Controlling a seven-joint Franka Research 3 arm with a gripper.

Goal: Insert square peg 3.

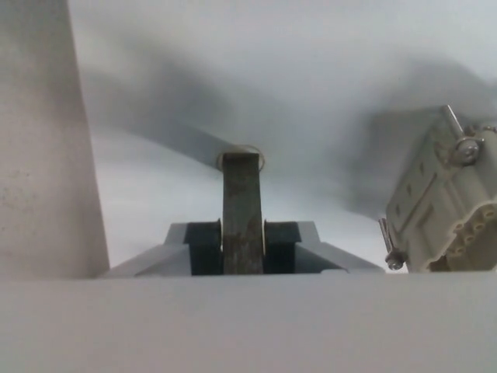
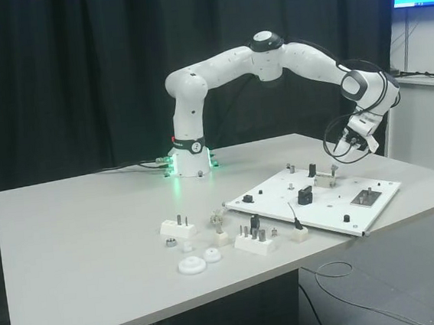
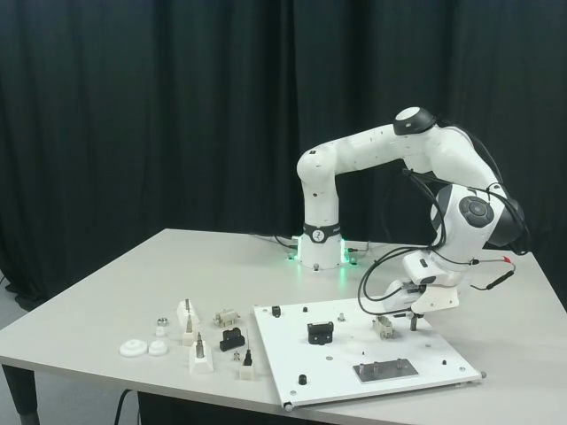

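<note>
In the wrist view my gripper (image 1: 242, 247) is shut on a dark grey square peg (image 1: 242, 203), which sticks out between the black pads (image 1: 203, 247) towards the white board (image 1: 155, 194). A thin ring outline shows at the peg's tip; I cannot tell whether the tip touches the board. From the room views the gripper (image 2: 346, 148) (image 3: 413, 319) hangs low over the board's (image 2: 277, 191) (image 3: 292, 359) far right part, tilted, close to a pale connector block (image 1: 446, 210) (image 3: 383, 326). A grey metal plate (image 2: 369, 197) (image 3: 387, 369) lies on the board nearer its front edge.
A black block (image 2: 306, 196) (image 3: 320, 332) and small studs stand on the board. Left of the board on the grey table (image 2: 79, 245) are white holders with pegs (image 2: 177, 228) (image 2: 255, 243) and white gears (image 2: 190, 266). Green lights glow at the arm's base (image 2: 188, 165).
</note>
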